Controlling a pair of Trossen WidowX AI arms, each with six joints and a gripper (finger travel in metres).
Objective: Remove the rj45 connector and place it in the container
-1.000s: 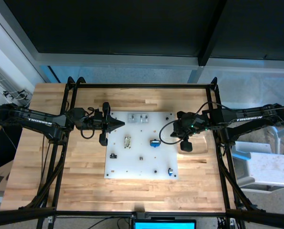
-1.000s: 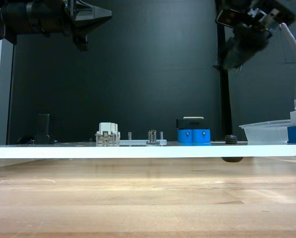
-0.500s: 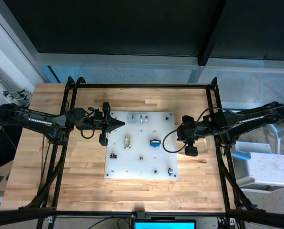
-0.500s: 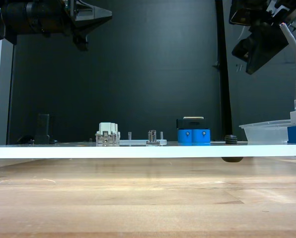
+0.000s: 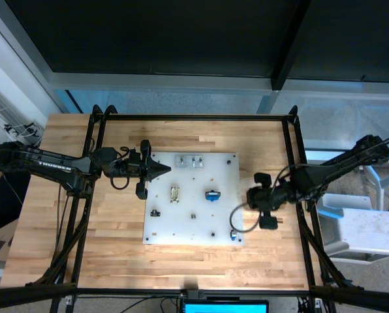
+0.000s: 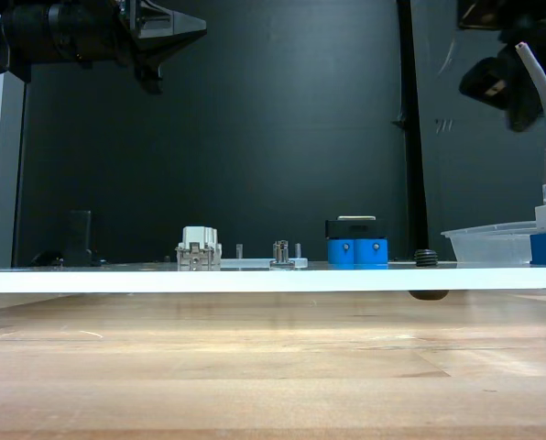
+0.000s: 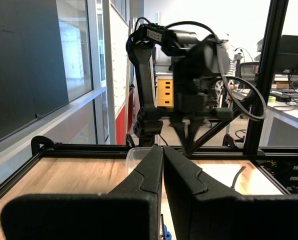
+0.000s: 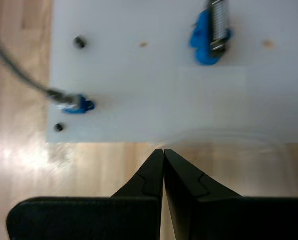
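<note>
My right pincer (image 8: 163, 154), tips together, has swung beside the board (image 5: 188, 222) toward the rj45 connector (image 5: 233, 234), starting the approach. My left pincer (image 5: 166, 169), also together, hangs over the board's left edge.

i'm seeing the rj45 connector (image 8: 68, 100) as a tiny silvery plug on a grey cable, still seated in its blue block at the board's near right corner. the container (image 6: 488, 240) is a shallow clear tray, flat on the wood just off the board's right edge. the right gripper (image 8: 164, 151) hangs near both, fingers pressed together. the left gripper (image 7: 163, 149) is the same, well apart.
</note>
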